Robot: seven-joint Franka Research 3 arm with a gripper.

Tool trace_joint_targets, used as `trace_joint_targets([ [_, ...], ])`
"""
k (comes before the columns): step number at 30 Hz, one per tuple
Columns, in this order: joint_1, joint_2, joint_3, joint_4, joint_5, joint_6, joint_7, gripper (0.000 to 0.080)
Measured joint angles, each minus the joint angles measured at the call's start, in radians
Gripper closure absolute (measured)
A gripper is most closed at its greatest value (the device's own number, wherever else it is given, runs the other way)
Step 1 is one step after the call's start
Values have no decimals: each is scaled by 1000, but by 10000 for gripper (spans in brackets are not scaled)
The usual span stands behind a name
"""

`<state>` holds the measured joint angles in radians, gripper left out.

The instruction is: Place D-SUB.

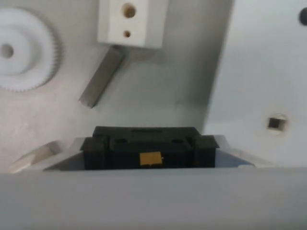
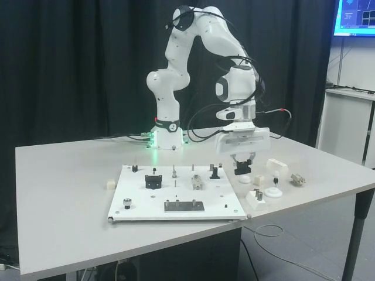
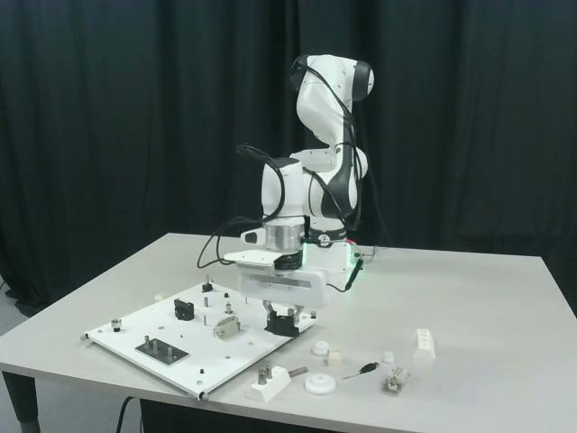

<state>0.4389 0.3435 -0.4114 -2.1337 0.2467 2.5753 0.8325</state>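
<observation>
Tool [image 2: 243,165] low, gripping D-SUB [image 1: 148,148]

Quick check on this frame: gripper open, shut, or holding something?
Gripper: shut on the black D-SUB connector, held between the fingers just off the white board's edge.

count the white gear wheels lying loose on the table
1 that I can be sure of: a white gear on the grey table beside the white board, near a white block. Smaller round white parts nearby are too unclear to call gears.
</observation>
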Motion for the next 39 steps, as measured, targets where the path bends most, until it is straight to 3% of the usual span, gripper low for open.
trace_joint_targets([
  [10, 30, 22, 0, -13, -6, 46, 9, 423],
  [17, 34, 39, 0, -14, -24, 57, 9, 423],
  [39, 34, 79, 24, -14, -25, 110, -17, 423],
])
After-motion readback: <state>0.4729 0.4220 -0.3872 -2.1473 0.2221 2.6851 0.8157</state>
